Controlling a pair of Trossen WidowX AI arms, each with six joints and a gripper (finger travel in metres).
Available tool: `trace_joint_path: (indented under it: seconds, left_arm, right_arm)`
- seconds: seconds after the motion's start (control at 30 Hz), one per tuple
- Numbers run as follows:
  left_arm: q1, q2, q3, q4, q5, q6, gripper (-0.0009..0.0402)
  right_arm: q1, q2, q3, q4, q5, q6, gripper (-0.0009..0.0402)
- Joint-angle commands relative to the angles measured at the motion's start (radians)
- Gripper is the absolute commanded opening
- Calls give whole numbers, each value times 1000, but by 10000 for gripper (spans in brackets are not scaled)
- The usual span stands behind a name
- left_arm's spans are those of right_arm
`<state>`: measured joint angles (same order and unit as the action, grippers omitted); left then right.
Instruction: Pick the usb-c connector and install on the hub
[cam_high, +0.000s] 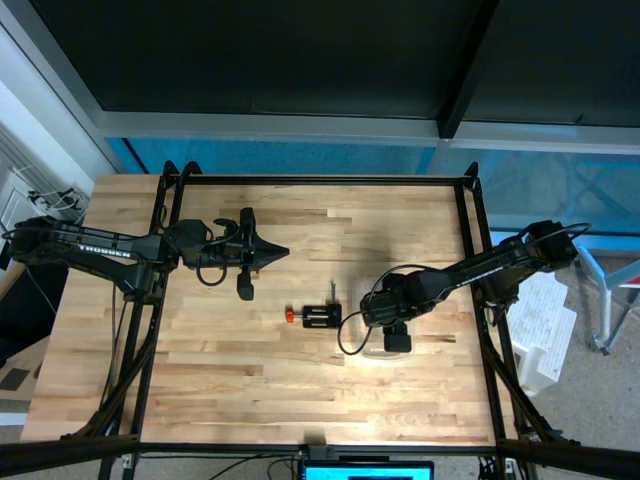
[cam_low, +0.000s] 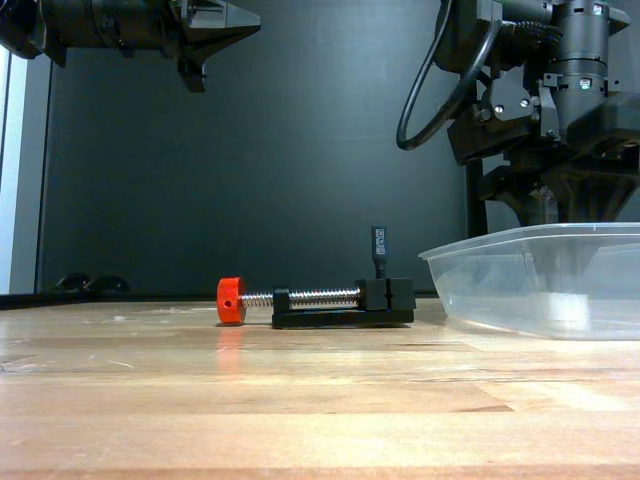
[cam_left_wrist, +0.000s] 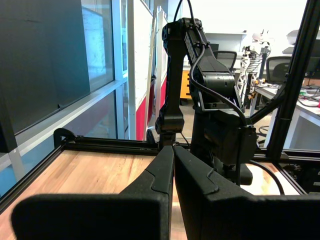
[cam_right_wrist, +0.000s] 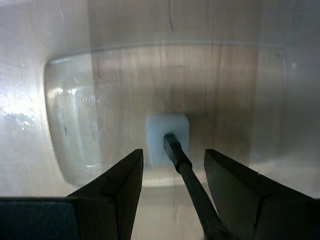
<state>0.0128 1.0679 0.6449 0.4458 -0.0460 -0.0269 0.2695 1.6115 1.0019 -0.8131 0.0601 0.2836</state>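
Right wrist view: the right pincer (cam_right_wrist: 173, 152) is released, its two dark fingers (cam_right_wrist: 116, 186) spread wide and pointing down into the clear tray (cam_right_wrist: 65, 100). The usb-c connector (cam_right_wrist: 171, 144) lies in the gap between them, a thin dark piece whose tip meets a small white piece (cam_right_wrist: 159, 131) just ahead of the pincer. Whether the connector rests on the white piece or only overlaps it, I cannot tell.

The step in hand looks like the pick. To do it well, I would lower straight down so both fingers straddle the dark piece evenly. The clench should take the connector alone, not the white piece, and stay off the tray wall beside the pincer. A thing this thin may twist in the grip, so a square, centred clench matters for the insertion to come.

In the high view the hub (cam_high: 318, 317) sits on the tabletop (cam_high: 250, 380) just beside the right pincer, outside the tray, with its orange knob (cam_high: 290, 315) on the side away from it. The left pincer (cam_high: 278, 252) is clenched on nothing and hangs above the tabletop, well apart from the hub.
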Motion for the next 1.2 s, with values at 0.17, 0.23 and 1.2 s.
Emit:
trace_joint_path:
  seconds: [0.17, 0.23, 1.2]
  left_arm:
    - [0, 0, 0, 0, 0, 0, 0]
    - [0, 0, 0, 0, 0, 0, 0]
    - [0, 0, 0, 0, 0, 0, 0]
  right_arm:
    - [3, 1, -6, 11, 2, 0, 168]
    - [3, 1, -8, 11, 3, 1, 164]
    - [3, 0, -9, 26, 4, -3, 44]
